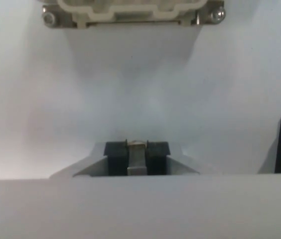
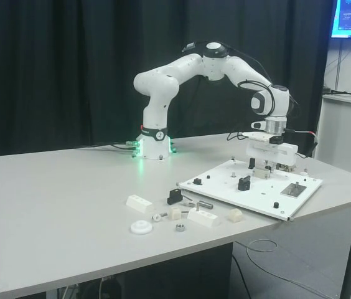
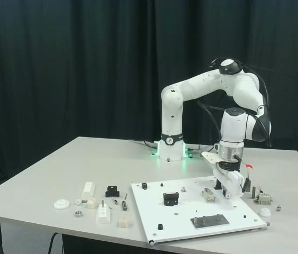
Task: Remove square peg 3.
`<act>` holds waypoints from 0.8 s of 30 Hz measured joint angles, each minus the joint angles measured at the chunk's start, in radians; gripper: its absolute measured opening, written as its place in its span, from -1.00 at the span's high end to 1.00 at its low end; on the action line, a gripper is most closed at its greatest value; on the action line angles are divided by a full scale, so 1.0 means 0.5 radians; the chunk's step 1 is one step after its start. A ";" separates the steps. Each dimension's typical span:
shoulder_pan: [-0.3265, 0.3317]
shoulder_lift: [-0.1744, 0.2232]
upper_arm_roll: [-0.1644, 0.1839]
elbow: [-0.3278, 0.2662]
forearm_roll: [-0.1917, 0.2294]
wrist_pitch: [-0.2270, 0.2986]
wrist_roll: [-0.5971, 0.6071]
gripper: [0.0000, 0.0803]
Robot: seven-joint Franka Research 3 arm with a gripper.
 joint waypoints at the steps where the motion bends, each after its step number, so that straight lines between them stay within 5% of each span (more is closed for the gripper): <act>1: 0.000 0.000 0.000 0.000 0.000 0.000 -0.002 0.81; 24: 0.006 -0.003 -0.024 0.000 -0.015 -0.028 -0.045 0.81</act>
